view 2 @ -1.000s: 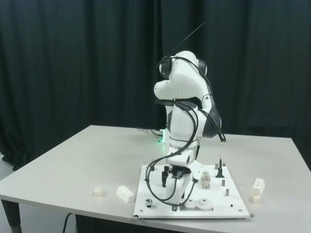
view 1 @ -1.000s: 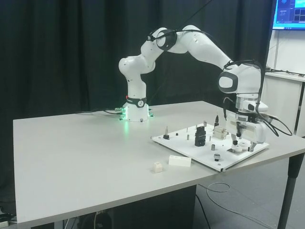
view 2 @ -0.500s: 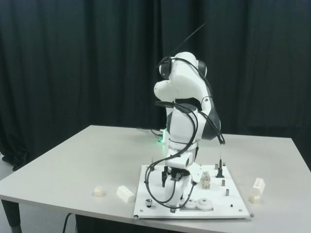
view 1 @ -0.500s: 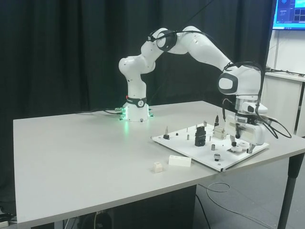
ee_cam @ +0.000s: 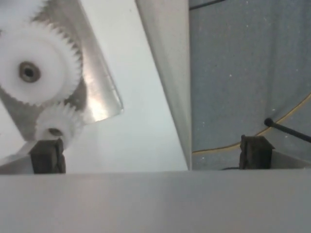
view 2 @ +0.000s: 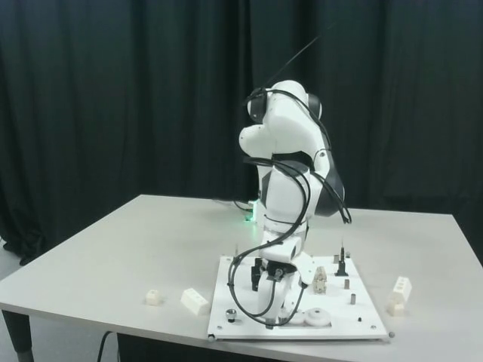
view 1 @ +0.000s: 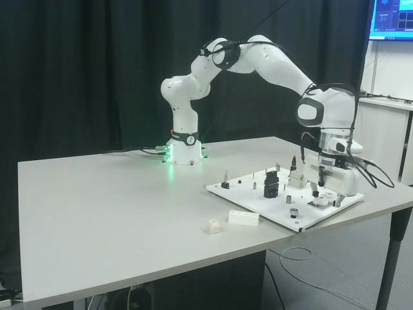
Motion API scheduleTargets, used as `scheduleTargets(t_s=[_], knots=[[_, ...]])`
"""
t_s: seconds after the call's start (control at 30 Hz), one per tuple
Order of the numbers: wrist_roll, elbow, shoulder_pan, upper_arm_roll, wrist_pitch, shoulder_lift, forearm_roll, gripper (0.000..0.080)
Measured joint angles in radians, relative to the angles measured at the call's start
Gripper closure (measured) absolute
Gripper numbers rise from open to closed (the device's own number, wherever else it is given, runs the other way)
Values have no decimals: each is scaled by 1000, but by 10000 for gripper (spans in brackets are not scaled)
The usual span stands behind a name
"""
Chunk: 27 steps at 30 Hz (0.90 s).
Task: Insert small gear.
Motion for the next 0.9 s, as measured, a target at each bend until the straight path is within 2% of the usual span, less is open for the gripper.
scheduleTargets(t_s=[0.2, 0.43, 0.9], knots=[[0, 9, 2, 0, -56, -3, -6, 3], [-1, 9, 4, 2, -96, -9, -6, 3], [-19, -18, 4, 17, -103, -9, -6, 3]])
